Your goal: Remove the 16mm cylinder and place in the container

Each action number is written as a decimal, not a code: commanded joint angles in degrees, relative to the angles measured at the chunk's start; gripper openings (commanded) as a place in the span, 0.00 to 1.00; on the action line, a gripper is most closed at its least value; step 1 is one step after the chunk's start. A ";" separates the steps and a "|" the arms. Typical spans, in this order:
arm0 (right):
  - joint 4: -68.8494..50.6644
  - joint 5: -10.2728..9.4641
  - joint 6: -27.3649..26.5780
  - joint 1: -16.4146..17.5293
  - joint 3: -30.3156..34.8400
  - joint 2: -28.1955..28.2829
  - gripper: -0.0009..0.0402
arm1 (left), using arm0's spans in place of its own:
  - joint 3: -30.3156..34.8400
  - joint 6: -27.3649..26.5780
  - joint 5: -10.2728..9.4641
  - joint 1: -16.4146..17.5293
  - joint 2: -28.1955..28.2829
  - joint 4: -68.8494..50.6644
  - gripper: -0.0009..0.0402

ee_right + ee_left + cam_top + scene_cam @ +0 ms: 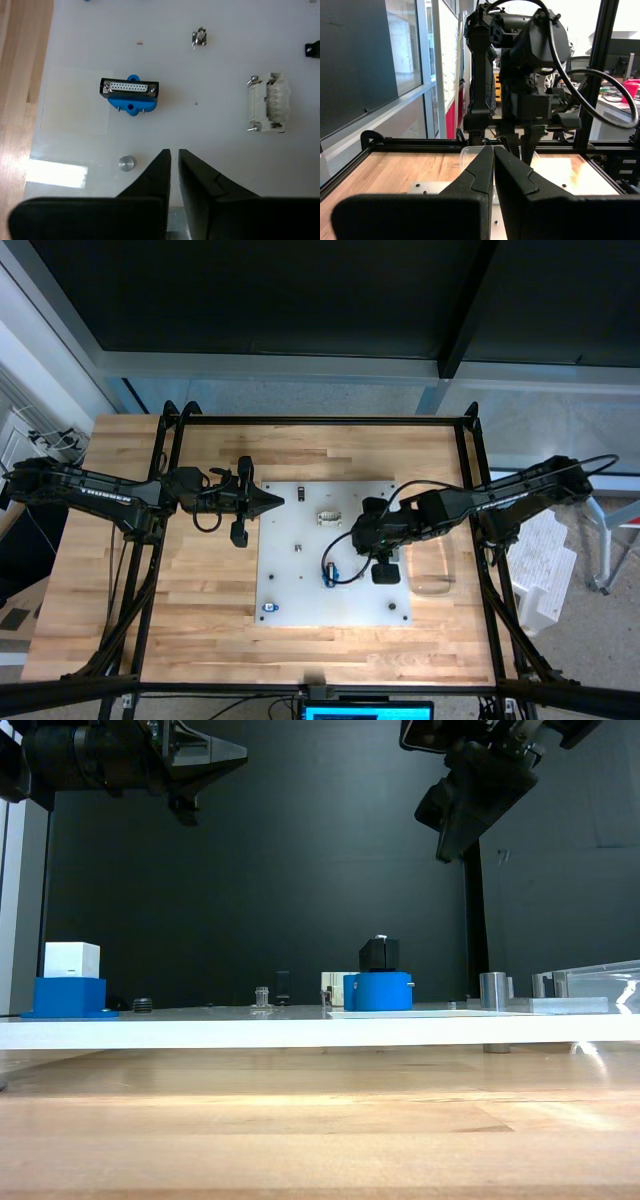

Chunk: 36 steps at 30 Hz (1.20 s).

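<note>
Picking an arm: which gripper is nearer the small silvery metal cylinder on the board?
Right. The right gripper hovers above and beside the silvery metal cylinder; the left gripper hangs over the white board's left edge.

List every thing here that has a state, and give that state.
16mm cylinder, upright on the white board, ungripped.
container, beside the board, no cylinder in it.
left gripper, shut, empty, high over the board's left edge.
right gripper, shut to a slit, empty, above the board near the cylinder.

1 white board (300, 585); 1 container (432, 591); 1 16mm cylinder (127, 163); 1 white connector (268, 103); 2 blue-based fittings (330, 576) (271, 609); 2 grippers: left gripper (276, 502) at board's left edge, right gripper (174, 153) above its right half.
</note>
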 commanded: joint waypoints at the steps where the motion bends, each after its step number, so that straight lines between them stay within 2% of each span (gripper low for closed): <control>1: -2.60 0.00 0.87 0.42 2.32 2.23 0.18 | 0.00 0.00 0.00 0.02 0.02 -0.02 0.02; 10: -3.61 -0.02 1.90 1.64 3.65 6.14 0.44 | 0.00 0.00 0.00 0.00 0.02 0.00 0.02; 16: -3.69 0.02 1.86 3.34 3.58 8.48 0.55 | 0.00 0.02 0.00 0.02 0.02 0.00 0.02; 21: -3.67 0.00 1.90 4.35 3.58 10.32 0.58 | 0.00 0.00 0.00 0.00 0.02 0.00 0.02; 36: -3.26 0.00 3.74 6.10 3.52 14.80 0.58 | 0.00 0.00 0.00 0.02 0.02 0.00 0.02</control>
